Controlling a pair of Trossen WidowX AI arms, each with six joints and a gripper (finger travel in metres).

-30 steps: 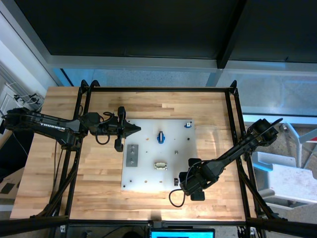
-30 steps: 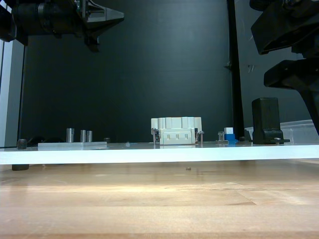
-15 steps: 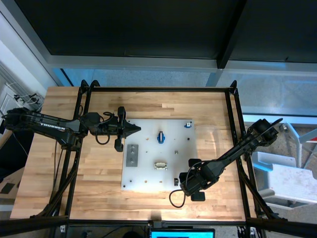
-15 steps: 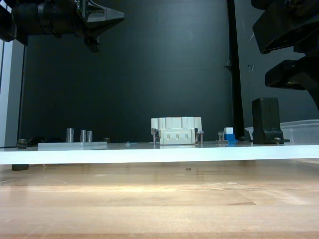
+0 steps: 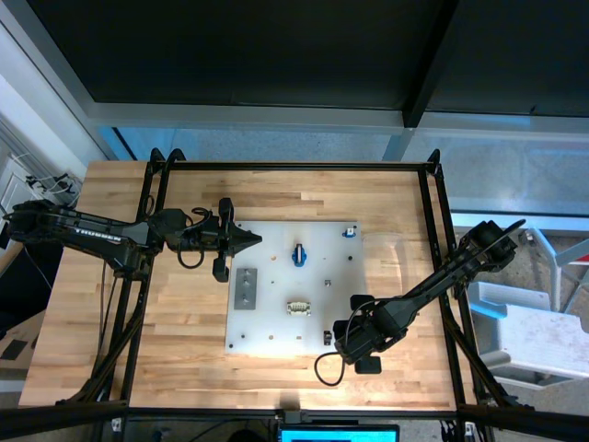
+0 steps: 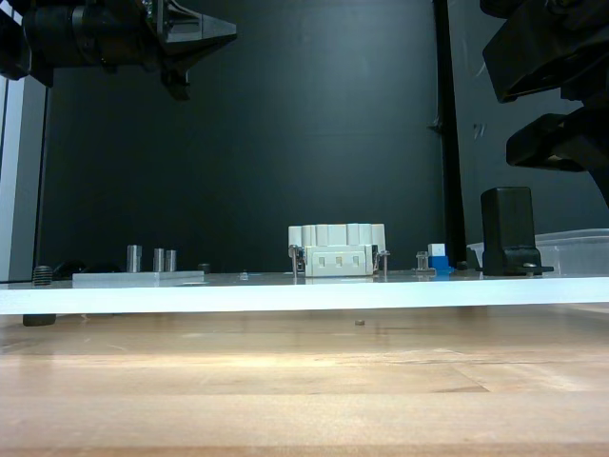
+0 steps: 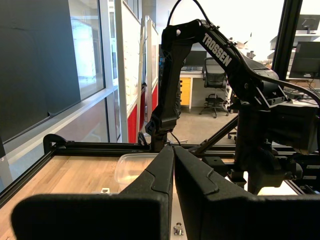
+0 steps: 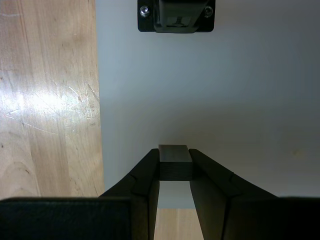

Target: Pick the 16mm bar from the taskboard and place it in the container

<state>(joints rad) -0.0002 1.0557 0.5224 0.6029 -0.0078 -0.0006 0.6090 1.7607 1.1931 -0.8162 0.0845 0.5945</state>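
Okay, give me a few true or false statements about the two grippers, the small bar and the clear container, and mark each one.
1. The right gripper, above the near right part of the taskboard, is shut on the 16mm bar. True.
2. The left gripper is spread wide open. False: its fingers are pressed together with nothing between them, above the taskboard's left edge.
3. The bar already lies in the container. False: it sits between the right gripper's fingers, over the white board.
4. A black upright part stands on the taskboard ahead of the right gripper. True.
5. The grey block is held by the left gripper. False: it lies on the taskboard.
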